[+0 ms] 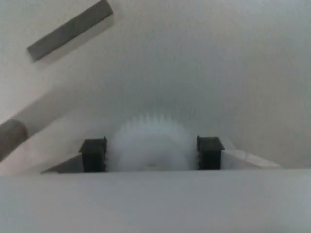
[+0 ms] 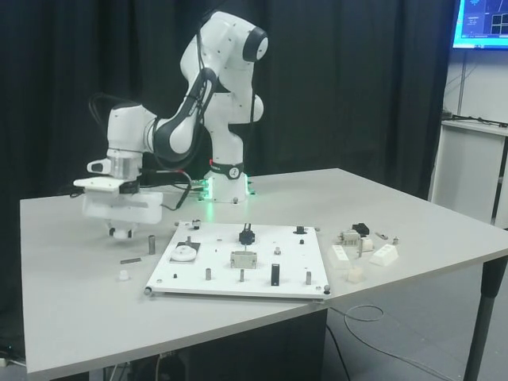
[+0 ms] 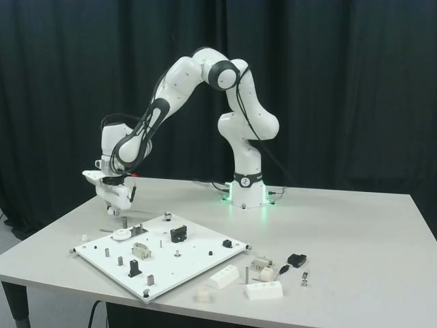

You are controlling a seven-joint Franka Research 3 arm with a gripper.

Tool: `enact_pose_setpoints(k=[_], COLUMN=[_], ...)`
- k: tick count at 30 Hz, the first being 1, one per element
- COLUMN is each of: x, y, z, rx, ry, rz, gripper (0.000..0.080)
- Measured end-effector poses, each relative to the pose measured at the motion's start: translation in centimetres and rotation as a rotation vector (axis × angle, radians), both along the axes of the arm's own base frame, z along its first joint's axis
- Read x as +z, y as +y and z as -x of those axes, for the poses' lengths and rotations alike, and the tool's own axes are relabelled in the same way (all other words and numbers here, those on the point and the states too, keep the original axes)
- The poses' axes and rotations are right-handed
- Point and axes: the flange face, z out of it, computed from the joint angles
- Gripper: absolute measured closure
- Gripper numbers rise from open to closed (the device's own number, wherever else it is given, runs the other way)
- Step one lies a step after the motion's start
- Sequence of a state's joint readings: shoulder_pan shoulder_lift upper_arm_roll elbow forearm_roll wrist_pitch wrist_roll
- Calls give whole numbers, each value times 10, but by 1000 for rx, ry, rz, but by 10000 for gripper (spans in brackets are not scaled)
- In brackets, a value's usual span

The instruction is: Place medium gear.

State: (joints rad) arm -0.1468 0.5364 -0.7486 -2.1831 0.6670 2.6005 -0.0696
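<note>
White medium gear (image 1: 151, 145) is being gripped between the black fingertips of the gripper (image 1: 153, 153), held above the grey table (image 2: 71, 317), off the white board's (image 2: 262, 274) edge.

The gear (image 1: 149, 147) is white, with black finger pads (image 1: 94, 154) either side of it. The arm (image 3: 179, 87) is white with black joint bands, its base ringed by green light (image 3: 228, 199). The board (image 2: 262, 262) is white, the counter (image 3: 355, 225) grey, the curtain (image 3: 61, 82) black.
</note>
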Motion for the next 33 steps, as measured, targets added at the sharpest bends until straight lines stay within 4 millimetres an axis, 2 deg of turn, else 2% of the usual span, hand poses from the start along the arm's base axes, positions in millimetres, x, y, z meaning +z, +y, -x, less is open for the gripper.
enact_pose_setpoints(k=[10, 16, 23, 24, 25, 30, 31, 33], x=[-30, -23, 5, 9, 14, 33, 36, 41], y=[-18, -24, -26, -27, -27, -29, -29, -30], z=[-12, -18, -24, -24, -23, -21, -21, -20], rx=[25, 46, 63, 66, 70, 87, 88, 91], ry=[36, 27, -1, -3, -6, -16, -18, -22], rz=[-8, -34, -73, -77, -81, -93, -94, -95], gripper=[404, 404, 404, 165, 44, 44, 10, 10])
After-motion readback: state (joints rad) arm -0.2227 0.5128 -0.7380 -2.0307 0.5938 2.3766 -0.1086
